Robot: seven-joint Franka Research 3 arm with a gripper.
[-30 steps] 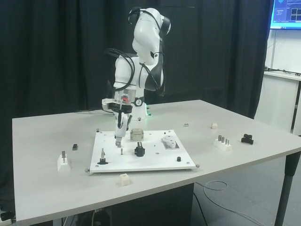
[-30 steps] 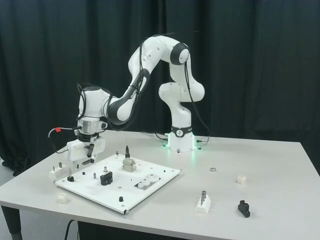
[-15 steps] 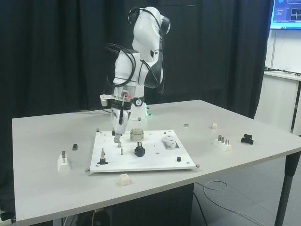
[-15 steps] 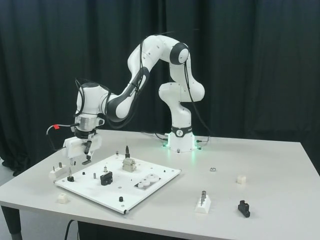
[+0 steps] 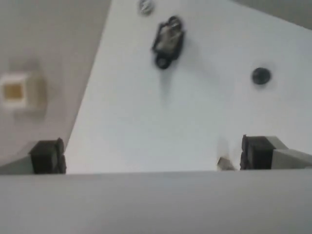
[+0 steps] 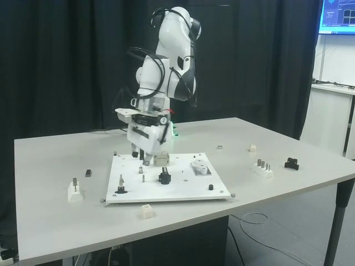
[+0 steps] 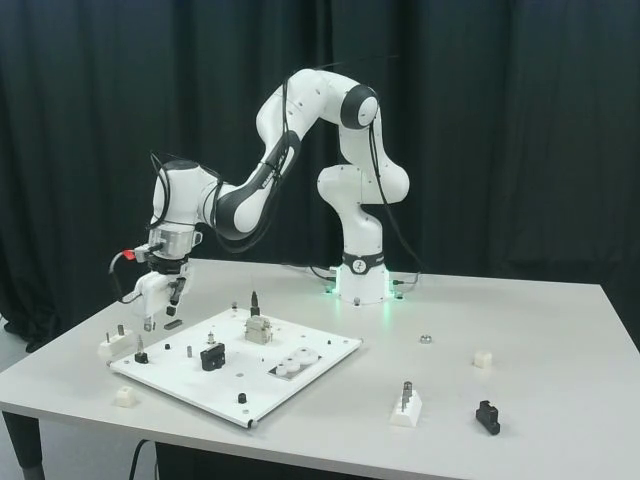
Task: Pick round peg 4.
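Lifted and turned since earlier, the claw hangs above the white board, fingers wide.

Wrist view: white hand body fills the lower part, hiding whatever sits under it. Black finger pads only partly visible, tips cut by that body. Small pale object beside one pad is half hidden, can't identify. White assembly board runs off frame. Black-based fixture on it is blurred, shape unclear. Room views: small dark pegs on the board too small to tell apart.
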